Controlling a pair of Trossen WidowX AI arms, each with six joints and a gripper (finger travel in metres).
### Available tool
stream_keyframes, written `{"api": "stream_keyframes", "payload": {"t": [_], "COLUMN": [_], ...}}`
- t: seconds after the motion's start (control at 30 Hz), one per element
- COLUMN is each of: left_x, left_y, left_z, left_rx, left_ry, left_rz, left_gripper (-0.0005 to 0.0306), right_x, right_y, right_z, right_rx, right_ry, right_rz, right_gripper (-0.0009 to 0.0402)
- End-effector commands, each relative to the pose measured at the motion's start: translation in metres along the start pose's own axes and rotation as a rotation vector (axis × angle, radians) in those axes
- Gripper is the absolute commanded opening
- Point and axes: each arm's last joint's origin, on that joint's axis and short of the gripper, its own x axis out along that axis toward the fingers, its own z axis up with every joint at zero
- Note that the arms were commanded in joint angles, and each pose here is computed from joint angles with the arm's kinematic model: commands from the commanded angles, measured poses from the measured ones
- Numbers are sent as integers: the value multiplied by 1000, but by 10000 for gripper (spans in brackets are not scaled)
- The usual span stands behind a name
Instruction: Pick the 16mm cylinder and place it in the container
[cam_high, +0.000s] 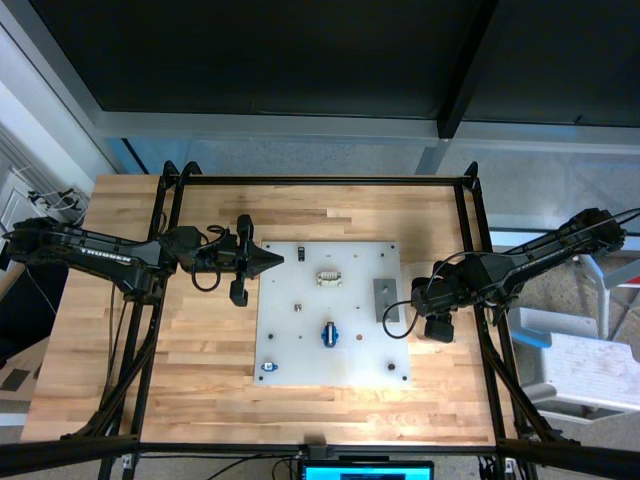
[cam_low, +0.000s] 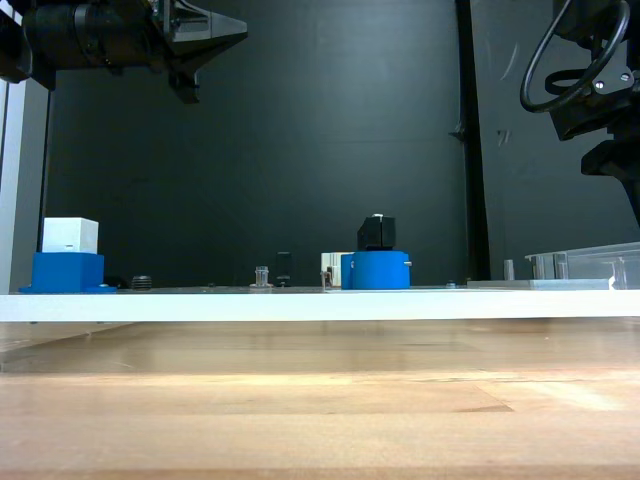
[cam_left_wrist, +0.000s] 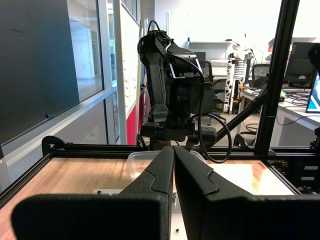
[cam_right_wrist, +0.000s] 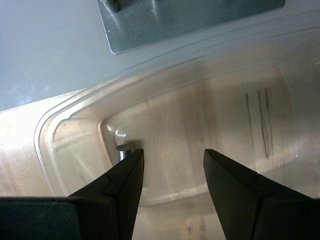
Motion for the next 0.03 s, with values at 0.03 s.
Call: {"api": "stream_keyframes", "payload": {"t": [0.03], "left_x": [0], "left_y": [0], "left_z": [0], "left_rx": [0], "left_ry": [-1], "left_rz": [0], "left_gripper": [0], "right_x": [0], "right_y": [0], "right_z": [0], "right_rx": [0], "right_ry": [0], "right_rz": [0], "right_gripper": [165]}}
